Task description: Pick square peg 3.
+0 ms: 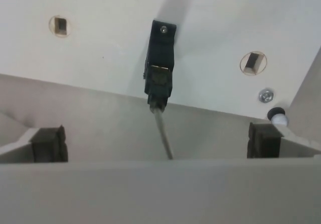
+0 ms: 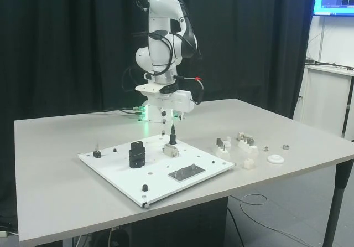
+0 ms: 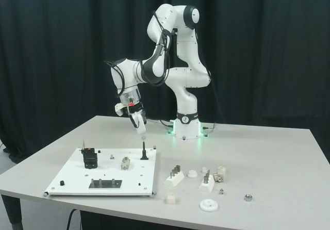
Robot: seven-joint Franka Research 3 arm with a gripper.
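White board (image 2: 166,189) on the grey tabletop (image 2: 50,164) carries the black-based square peg (image 3: 143,152), upright at its far edge; the jaws (image 3: 142,132) hang open above it, apart.

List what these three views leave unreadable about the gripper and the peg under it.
- Fingers' spacing: in both room views the gripper is too small to judge.
- Contact: the wrist view shows the black-based peg between the fingertips, apparently untouched.
- Peg cross-section: the thin shaft hides whether it is square.
- Peg numbering: no labels readable on the white board.
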